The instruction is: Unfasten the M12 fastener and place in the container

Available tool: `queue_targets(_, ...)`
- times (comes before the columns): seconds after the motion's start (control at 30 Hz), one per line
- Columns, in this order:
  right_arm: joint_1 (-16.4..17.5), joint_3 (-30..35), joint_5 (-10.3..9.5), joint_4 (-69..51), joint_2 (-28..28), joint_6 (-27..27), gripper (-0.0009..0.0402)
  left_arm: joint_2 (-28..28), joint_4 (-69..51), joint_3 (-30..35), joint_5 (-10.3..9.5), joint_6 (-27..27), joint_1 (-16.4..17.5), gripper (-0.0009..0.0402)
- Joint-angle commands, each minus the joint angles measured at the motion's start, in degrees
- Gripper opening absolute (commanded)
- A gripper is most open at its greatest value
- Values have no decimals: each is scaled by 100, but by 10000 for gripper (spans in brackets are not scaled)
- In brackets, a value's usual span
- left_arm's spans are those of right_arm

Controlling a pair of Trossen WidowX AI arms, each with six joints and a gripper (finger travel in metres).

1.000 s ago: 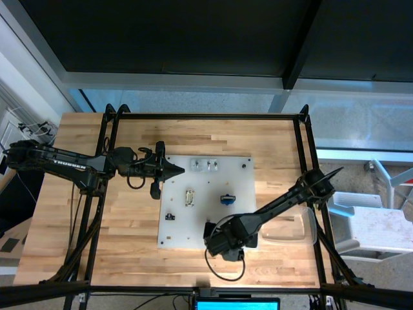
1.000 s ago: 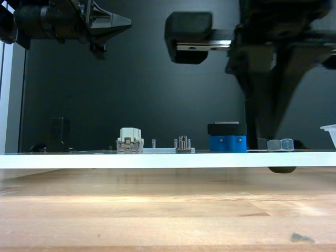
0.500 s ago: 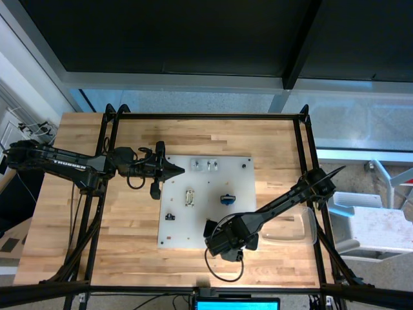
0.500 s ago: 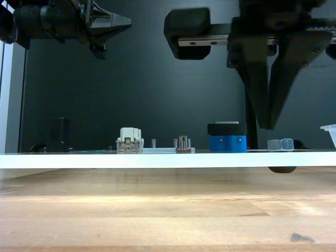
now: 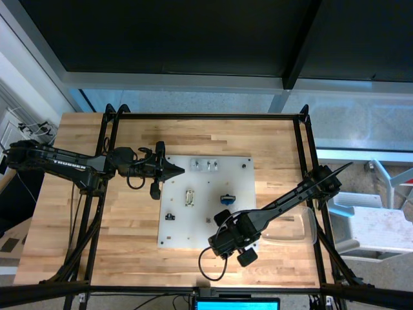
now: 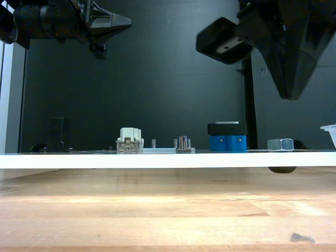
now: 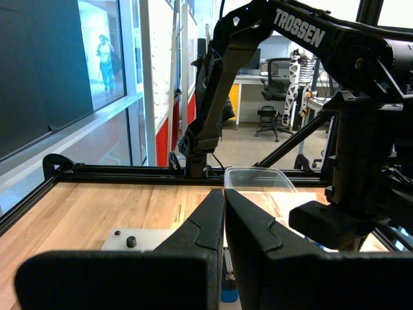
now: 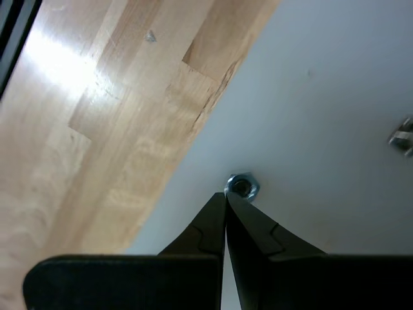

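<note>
The silver M12 nut sits low on the white board near its near right edge, with no stud ribs showing under it. In the right wrist view the nut has a dark centre, so it looks to be on its stud. My right gripper hangs well above it, shut on nothing, and its tips point just beside the nut. From above, the right gripper hides the nut. The clear container lies right of the board and holds nothing. My left gripper hovers shut over the board's far left.
A blue block with a black cap, a beige connector and a small silver post stand on the board. The container's rim shows at the right edge. A black frame rings the wooden table.
My right gripper has lifted away from the nut and its wrist has turned. The nut stays where it was. The left arm has not moved.
</note>
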Motion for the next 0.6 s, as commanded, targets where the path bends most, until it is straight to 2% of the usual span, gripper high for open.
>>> queue_targets(0.03,-2,-68,-258,4,-22,483,0,0,2,0,0,2,0,0)
queue_targets(0.3,-31,-450,-295,345,-22,1250,0,0,2,0,0,2,0,0)
queue_targets(0.37,-66,-557,-407,472,-22,1377,0,0,2,0,0,2,0,0)
queue_targets(0.6,-94,-699,-402,710,-22,1657,0,0,2,0,0,2,0,0)
